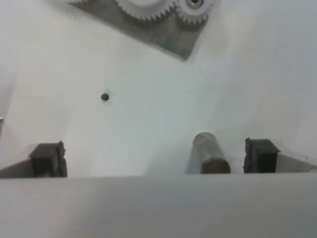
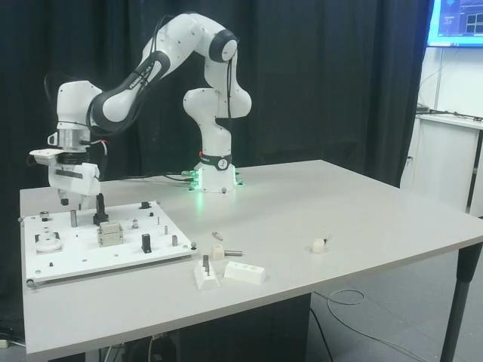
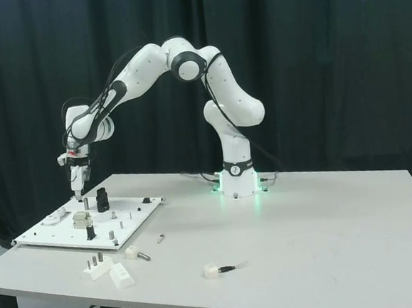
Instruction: Insert round peg 4.
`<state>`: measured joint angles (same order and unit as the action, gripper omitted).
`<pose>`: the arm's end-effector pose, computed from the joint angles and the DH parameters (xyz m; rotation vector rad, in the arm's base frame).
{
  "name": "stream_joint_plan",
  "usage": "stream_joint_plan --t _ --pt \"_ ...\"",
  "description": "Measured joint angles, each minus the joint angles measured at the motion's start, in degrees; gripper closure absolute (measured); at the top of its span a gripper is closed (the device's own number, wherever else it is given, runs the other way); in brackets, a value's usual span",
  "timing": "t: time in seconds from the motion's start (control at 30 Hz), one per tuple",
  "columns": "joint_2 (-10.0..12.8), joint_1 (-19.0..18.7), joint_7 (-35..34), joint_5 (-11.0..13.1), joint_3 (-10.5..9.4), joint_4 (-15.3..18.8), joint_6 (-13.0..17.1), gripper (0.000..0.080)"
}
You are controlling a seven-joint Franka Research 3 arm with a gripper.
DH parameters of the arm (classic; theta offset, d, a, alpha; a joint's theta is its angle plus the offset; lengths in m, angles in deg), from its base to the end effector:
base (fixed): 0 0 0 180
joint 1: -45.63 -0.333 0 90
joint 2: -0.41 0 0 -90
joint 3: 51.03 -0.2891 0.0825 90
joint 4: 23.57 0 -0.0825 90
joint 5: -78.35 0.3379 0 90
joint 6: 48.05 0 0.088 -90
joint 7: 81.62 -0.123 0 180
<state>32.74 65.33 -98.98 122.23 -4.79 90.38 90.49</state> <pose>0.2583 -0.5125 0.2544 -1.7554 2.5097 -0.2488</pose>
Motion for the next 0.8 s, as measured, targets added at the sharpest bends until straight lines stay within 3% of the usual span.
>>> stream_joint_plan --t 0.8 --pt "-0.52 -0.87 -3.0 -0.54 0.12 0.0 -0.03 0.0003"
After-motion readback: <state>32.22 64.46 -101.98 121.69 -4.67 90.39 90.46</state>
